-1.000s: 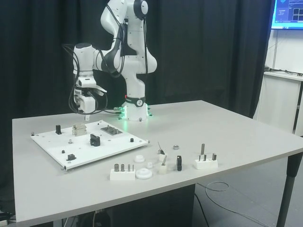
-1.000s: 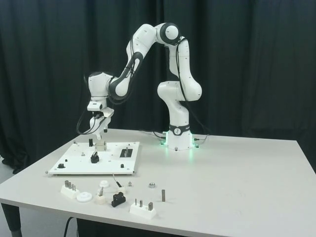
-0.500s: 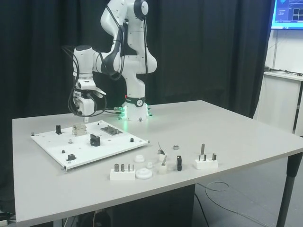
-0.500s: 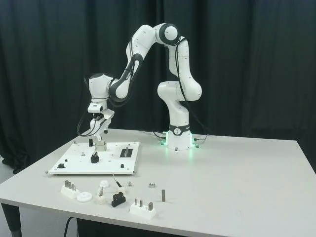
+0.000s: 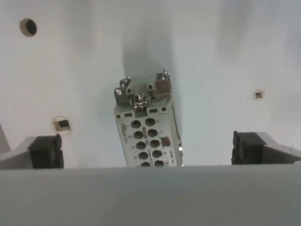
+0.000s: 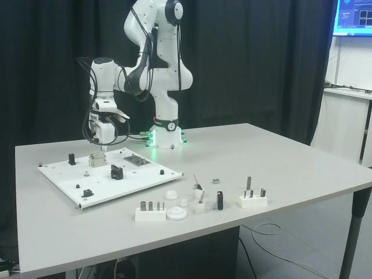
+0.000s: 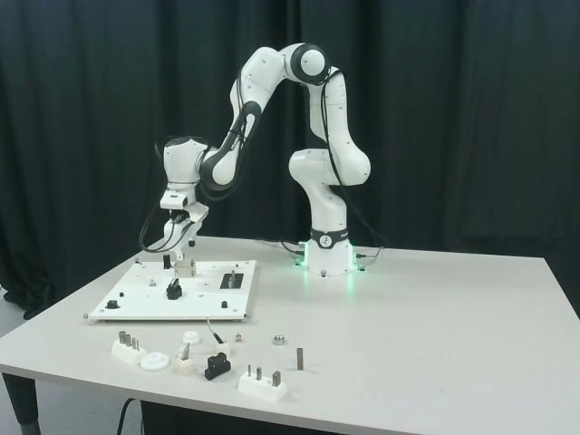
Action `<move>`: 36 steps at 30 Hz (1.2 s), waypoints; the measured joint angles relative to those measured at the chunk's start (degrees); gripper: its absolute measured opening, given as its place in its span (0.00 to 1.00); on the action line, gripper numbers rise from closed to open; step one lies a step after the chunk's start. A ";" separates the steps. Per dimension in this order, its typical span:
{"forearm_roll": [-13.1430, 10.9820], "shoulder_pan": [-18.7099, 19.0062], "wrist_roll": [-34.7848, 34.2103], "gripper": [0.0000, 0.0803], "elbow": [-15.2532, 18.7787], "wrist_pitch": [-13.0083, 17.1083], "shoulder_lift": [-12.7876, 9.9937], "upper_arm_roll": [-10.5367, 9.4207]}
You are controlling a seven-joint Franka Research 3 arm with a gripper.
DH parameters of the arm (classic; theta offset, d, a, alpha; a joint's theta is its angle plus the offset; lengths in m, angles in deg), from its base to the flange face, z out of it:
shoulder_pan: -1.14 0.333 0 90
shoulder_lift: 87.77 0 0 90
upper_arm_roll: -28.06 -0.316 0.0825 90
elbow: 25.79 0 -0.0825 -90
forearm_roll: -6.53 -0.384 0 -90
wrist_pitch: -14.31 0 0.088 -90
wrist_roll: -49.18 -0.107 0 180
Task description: Pick USB.
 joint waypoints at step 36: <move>-1.78 3.48 -4.66 1.00 -2.31 2.26 0.04 -2.75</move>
